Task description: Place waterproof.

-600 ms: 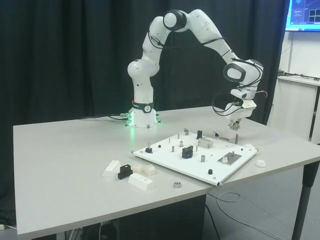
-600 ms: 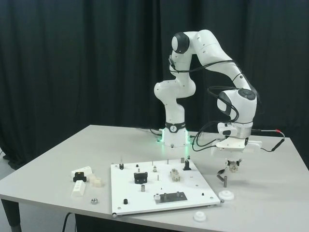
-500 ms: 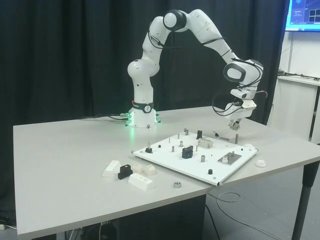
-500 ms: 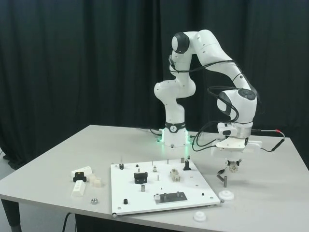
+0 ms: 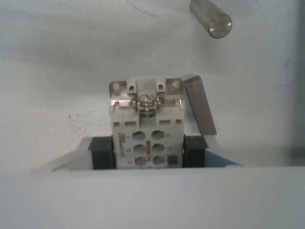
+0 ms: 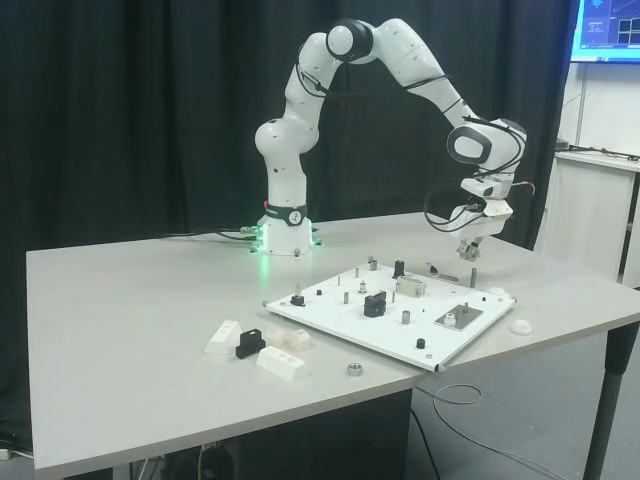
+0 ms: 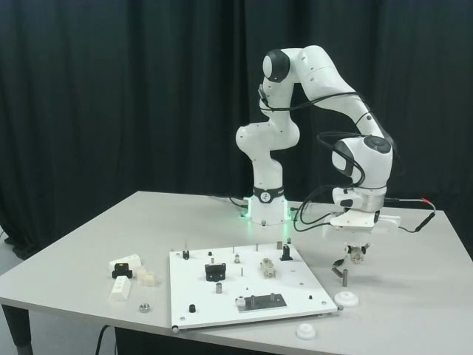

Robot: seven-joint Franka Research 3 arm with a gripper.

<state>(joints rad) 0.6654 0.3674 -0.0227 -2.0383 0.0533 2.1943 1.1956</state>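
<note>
You are working in a robotics lab: black curtains, a grey table, a white assembly board, a wall monitor.

A white connector block, with a metal clip on top and round sockets on its face, is being held upright between two black fingers, centre frame.

The hand hides the white connector's lower part.

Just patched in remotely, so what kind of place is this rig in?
Probably a robotics lab or test cell: a white arm bolted on a grey table, black curtains behind, and a white assembly board holding small parts.
</note>
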